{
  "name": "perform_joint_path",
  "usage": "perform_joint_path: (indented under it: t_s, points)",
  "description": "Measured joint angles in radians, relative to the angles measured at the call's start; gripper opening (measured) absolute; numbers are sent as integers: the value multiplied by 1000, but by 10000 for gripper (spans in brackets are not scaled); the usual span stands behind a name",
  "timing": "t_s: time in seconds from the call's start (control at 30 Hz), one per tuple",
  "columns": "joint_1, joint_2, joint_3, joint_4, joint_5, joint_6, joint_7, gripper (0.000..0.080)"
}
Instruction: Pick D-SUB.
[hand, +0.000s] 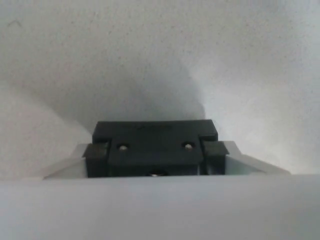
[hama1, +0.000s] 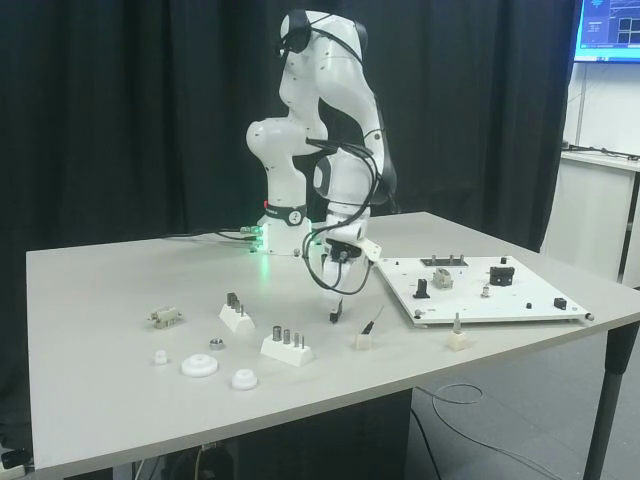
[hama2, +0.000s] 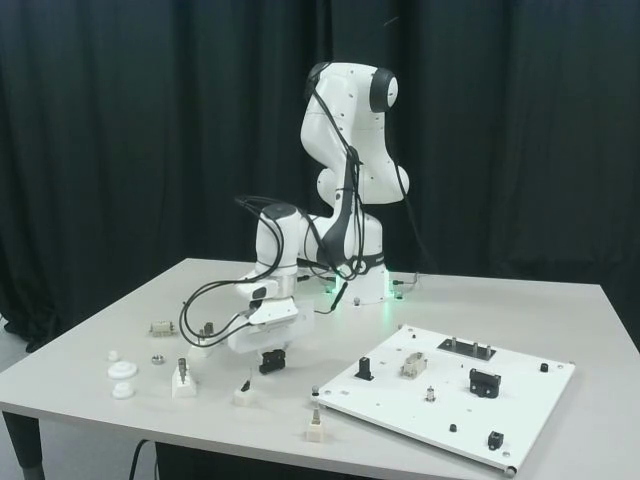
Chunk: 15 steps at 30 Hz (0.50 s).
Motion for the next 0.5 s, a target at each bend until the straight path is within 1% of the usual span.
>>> perform_joint_path:
  t_s: [0.2, 0.5]
  points:
    - [0, -11, 0, 20, 0, -19, 0, 387]
    - [0, -44, -3, 56, 0, -96, 0, 387]
